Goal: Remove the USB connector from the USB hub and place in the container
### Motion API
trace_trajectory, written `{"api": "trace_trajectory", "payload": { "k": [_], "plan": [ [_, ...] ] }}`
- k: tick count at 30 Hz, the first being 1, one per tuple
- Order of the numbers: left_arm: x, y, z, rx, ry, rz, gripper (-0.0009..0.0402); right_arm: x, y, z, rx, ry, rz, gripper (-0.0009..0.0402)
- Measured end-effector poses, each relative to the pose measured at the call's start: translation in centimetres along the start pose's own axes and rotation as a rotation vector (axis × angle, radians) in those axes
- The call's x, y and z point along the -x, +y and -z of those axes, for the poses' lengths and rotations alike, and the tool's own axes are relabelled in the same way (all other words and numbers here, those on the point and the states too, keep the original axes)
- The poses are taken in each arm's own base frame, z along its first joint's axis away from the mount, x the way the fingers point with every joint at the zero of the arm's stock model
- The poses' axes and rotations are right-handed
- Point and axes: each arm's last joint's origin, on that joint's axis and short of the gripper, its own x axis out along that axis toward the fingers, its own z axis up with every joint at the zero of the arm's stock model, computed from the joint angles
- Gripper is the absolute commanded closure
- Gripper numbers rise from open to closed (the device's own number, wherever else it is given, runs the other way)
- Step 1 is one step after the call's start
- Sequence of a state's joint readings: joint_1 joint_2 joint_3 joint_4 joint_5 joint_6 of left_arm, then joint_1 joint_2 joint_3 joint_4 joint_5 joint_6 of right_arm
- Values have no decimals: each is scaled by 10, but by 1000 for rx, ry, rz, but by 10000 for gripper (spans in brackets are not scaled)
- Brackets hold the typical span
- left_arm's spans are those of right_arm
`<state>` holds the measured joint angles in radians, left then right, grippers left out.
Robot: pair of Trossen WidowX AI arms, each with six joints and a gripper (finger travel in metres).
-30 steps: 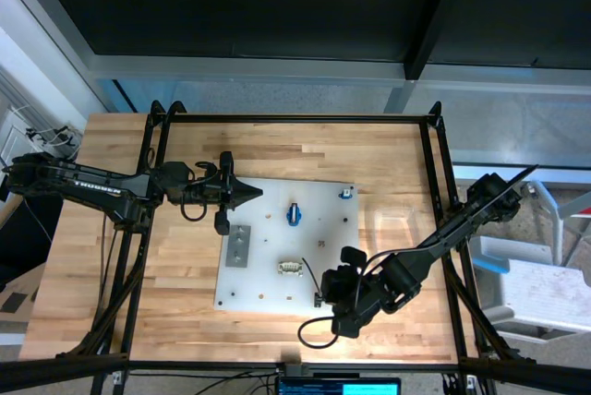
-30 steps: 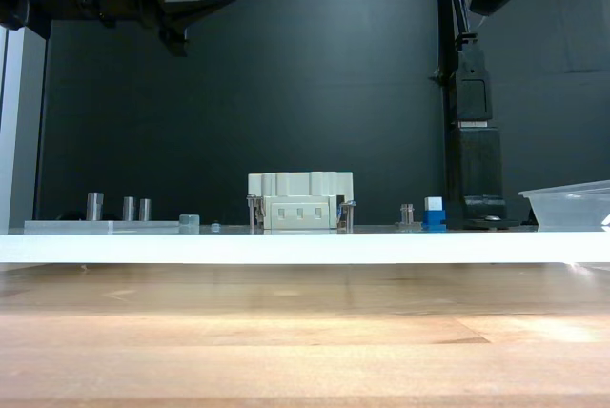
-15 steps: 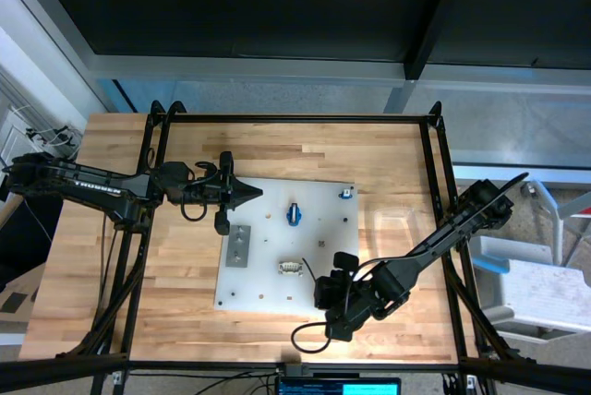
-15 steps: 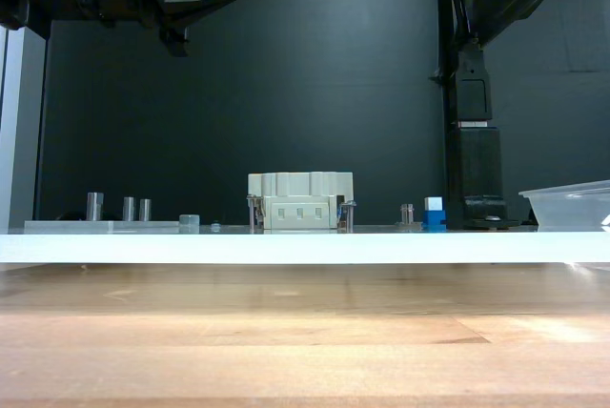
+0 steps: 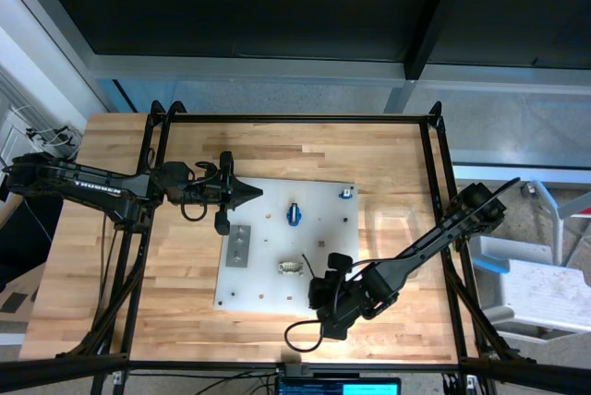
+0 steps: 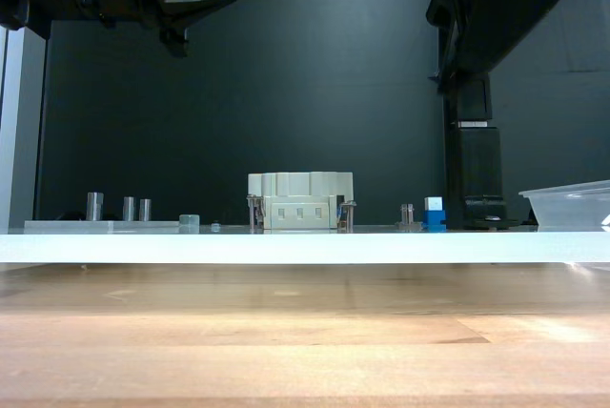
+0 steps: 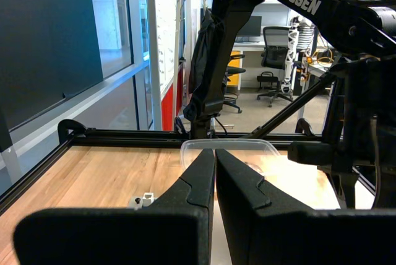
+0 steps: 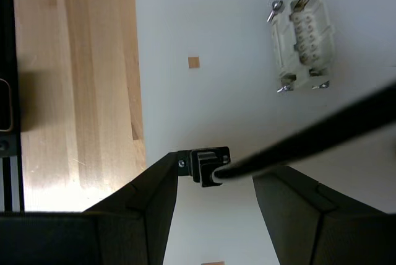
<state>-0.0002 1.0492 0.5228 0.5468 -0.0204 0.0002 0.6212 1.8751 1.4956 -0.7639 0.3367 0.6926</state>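
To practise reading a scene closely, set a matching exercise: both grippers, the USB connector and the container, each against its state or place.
1 left gripper
2 right gripper
3 USB connector
4 container

A plugged into the USB hub
B open, above the hub
C shut, high over the white board's far left corner
D on the table, right of the white board

Pairs: 1-C, 2-B, 3-A, 4-D
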Motion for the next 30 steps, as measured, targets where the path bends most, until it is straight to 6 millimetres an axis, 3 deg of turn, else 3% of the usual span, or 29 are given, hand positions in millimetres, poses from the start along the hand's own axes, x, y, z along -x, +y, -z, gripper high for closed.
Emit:
{"api": "trace_trajectory", "payload": {
  "k": [9,17,23,30],
  "plan": [
    [0,0,0,0,0,0,392,-1,-2,0,-1,10,10,246],
    [0,0,0,0,0,0,392,-2,-3,0,9,14,9,319],
    [0,0,0,0,0,0,392,-2,-3,0,31,18,4,397],
    [0,0,0,0,0,0,392,-1,-3,0,46,16,7,392]
  ]
}}
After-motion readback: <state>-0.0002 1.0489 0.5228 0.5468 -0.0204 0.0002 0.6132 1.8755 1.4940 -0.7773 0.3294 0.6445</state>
